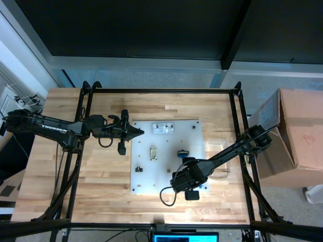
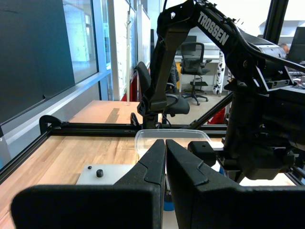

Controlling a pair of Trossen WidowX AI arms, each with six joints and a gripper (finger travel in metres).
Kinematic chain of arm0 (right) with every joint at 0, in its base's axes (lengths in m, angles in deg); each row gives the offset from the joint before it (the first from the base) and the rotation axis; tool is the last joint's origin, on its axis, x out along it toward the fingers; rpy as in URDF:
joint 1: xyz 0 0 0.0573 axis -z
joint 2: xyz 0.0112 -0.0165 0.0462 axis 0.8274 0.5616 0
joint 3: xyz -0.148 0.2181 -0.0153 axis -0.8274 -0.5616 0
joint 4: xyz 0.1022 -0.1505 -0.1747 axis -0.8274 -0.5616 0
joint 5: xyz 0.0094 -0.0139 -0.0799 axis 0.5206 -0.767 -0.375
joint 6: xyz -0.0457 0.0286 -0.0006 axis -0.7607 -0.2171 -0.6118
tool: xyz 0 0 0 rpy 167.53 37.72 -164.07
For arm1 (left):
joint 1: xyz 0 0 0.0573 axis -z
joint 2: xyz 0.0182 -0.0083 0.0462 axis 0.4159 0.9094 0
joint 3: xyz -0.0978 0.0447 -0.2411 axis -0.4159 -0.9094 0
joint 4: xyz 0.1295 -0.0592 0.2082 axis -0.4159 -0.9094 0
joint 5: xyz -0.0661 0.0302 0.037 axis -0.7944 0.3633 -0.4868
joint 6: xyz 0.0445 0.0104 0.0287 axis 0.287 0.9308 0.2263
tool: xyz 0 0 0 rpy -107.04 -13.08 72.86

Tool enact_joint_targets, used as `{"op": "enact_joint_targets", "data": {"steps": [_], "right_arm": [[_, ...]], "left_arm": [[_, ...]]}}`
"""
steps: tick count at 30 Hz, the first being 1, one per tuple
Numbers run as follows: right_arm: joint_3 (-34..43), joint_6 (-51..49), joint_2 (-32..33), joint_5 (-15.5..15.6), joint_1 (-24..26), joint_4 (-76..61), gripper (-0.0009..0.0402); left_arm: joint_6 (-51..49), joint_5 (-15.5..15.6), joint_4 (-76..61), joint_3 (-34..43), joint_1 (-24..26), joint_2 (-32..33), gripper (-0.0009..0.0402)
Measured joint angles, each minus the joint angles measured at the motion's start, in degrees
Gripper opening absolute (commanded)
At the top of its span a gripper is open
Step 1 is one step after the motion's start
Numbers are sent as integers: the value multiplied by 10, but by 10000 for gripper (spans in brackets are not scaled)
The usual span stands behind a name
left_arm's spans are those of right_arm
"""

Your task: Pick the M12 nut and place it on its threads and fasten

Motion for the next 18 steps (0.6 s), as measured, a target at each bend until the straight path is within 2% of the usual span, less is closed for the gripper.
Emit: {"op": "enact_joint_targets", "data": {"steps": [9, 10, 11, 14, 15, 17, 18], "right_arm": [[-1, -9, 0, 22, 0, 7, 0], [-1, -9, 0, 35, 0, 7, 0], [-1, -13, 0, 61, 0, 8, 0], [-1, -46, 0, 170, 1, 10, 0], [-1, -54, -1, 192, 1, 10, 0], [-1, -58, -4, 190, -1, 9, 0], [-1, -58, -5, 178, -1, 9, 0]], "left_arm": [[0, 0, 0, 0, 0, 0, 0], [0, 0, 0, 0, 0, 0, 0], [0, 0, 0, 0, 0, 0, 0], [0, 0, 0, 0, 0, 0, 0], [0, 0, 0, 0, 0, 0, 0], [0, 0, 0, 0, 0, 0, 0], [0, 0, 0, 0, 0, 0, 0]]}}
